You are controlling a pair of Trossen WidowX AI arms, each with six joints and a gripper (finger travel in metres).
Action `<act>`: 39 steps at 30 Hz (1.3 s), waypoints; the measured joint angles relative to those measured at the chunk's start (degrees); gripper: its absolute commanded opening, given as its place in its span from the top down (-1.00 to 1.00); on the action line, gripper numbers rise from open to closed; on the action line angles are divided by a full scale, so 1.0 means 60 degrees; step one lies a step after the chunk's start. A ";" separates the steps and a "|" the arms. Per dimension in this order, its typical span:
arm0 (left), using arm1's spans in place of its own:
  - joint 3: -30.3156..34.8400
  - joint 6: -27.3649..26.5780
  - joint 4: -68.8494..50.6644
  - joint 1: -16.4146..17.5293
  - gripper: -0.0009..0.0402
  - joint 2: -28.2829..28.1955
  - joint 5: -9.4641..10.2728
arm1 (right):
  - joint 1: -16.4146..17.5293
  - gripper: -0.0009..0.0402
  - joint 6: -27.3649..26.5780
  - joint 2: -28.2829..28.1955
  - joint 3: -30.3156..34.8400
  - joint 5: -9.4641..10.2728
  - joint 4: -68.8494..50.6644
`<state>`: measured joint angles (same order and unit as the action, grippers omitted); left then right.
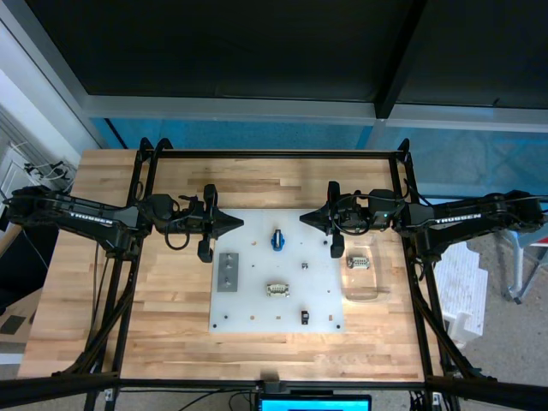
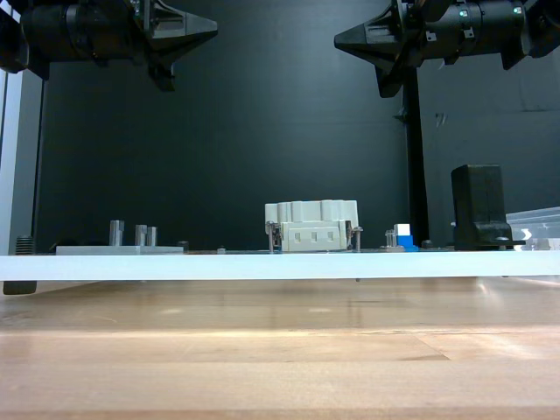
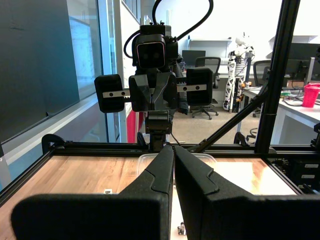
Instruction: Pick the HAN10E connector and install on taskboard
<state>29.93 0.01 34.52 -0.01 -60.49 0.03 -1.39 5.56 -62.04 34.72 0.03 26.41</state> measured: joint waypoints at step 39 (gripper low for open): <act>0.0004 0.0000 -0.0004 0.0000 0.95 0.0000 -0.0004 | 0.0004 0.96 -0.0514 0.0011 0.2896 -0.0073 -0.9690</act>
<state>29.95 0.01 34.50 -0.01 -60.49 0.01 -1.37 2.48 -61.98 52.10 -0.40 -31.73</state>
